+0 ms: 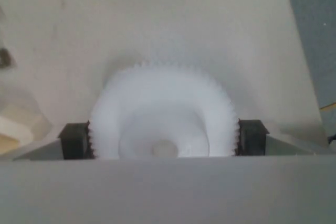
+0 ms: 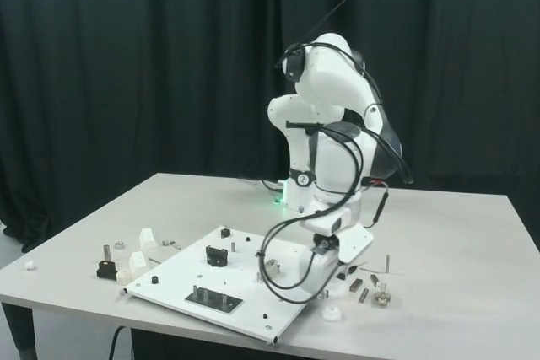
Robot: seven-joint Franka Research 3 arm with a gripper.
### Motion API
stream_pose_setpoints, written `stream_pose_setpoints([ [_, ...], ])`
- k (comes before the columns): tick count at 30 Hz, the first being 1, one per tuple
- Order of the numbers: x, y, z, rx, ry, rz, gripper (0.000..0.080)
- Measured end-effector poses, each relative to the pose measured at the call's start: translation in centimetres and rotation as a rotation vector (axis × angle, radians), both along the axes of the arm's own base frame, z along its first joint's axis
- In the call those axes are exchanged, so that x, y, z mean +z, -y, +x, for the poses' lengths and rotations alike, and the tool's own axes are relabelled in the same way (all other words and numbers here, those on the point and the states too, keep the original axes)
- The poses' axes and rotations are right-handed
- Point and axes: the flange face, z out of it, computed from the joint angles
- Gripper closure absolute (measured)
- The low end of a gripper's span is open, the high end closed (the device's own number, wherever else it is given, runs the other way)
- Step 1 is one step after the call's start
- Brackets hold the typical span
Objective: Place large gear.
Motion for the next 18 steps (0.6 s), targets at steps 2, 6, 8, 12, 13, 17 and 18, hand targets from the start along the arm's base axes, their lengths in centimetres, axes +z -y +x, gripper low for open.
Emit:
stream_pose_setpoints([
  [2, -0.4, -0.6, -0.2, 0.0, -0.001, -0.002, 0.0206],
  [6, -1.2, -1.6, -0.4, 0.005, 0.003, -0.005, 0.0206],
  [8, -1.5, -2.1, -0.5, 0.008, 0.007, -0.006, 0.0206],
  [12, -2.2, -2.9, -0.6, 0.01, 0.017, -0.007, 0.0206],
  [13, -2.4, -3.1, -0.6, 0.012, 0.019, -0.007, 0.0206],
  [17, -3.1, -3.7, -0.7, 0.019, 0.027, -0.008, 0.0206],
  [18, -3.3, -3.9, -0.7, 0.02, 0.029, -0.008, 0.0206],
])
